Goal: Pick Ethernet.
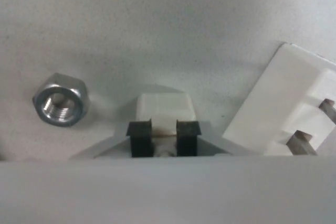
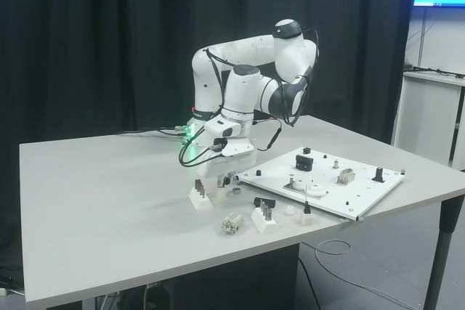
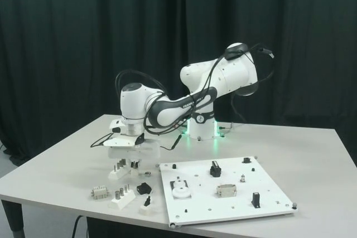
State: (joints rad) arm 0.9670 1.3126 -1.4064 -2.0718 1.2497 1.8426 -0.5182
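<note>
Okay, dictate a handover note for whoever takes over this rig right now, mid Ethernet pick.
Gripper: low over the grey table, black fingertips shut on a small white block, likely the Ethernet part's holder.
Nearby: a steel nut to one side, a white pin holder to the other. White assembly board sits beside them.
Done: approach and grasp.
Left: lift the part clear and confirm it really is the Ethernet piece.

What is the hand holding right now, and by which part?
The hand has its two black fingertips on either side of a small white block, pinching its near end, down at the grey table.
</note>
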